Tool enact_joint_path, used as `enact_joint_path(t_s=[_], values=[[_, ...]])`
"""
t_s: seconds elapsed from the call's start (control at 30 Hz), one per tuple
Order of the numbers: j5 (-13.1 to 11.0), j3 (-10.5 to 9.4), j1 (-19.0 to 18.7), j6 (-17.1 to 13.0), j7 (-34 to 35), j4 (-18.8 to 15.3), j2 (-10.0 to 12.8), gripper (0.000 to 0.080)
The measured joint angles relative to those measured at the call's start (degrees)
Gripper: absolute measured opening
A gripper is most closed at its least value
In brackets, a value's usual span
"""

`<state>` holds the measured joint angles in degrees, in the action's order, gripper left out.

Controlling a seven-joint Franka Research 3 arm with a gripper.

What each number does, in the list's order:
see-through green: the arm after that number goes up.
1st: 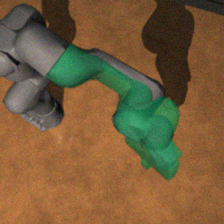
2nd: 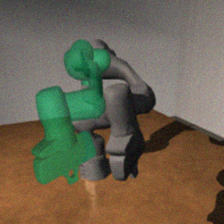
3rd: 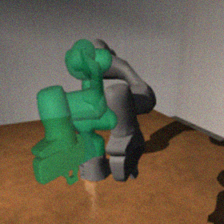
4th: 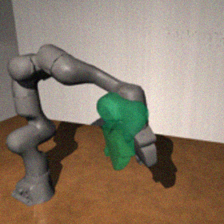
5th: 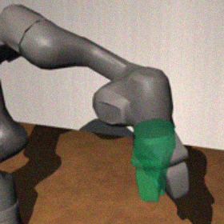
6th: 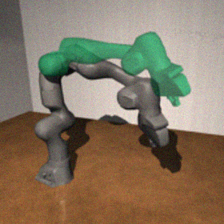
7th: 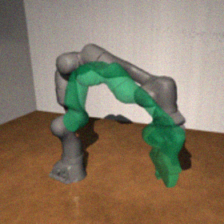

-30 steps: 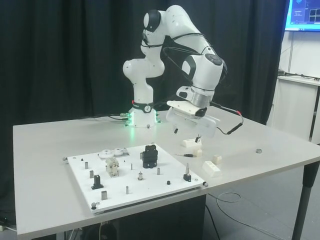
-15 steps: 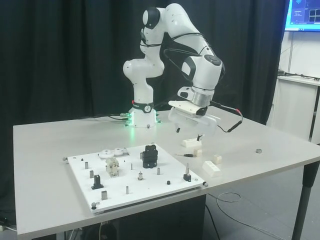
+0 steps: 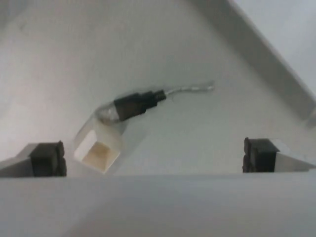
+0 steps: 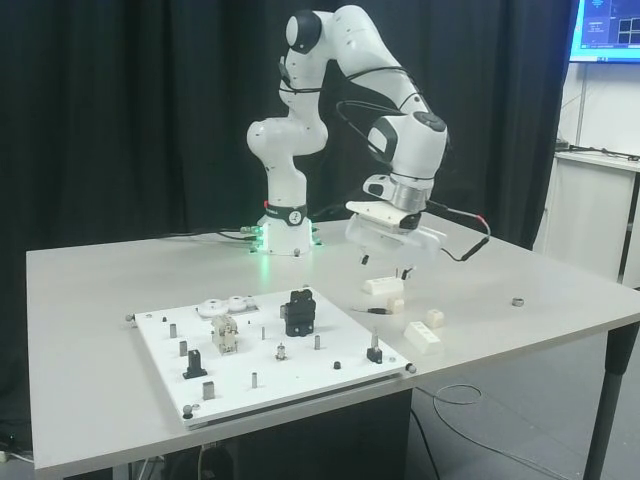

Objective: Pick round peg 1.

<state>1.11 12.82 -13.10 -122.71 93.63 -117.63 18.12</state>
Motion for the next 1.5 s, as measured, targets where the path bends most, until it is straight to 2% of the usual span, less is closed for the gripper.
enact_joint_path(t_s=[0.73,1.17,1.5], values=[[0.0,-1.99,-4.15,-6.2,6.3,-7.71,-3.29,0.08],[-0.08,-3.38,-5.59,-11.1,8.3,-12.69,-5.13,0.08],[-0.28,-4.65,-5.7,-13.47,8.59,-16.38,-6.96,0.08]])
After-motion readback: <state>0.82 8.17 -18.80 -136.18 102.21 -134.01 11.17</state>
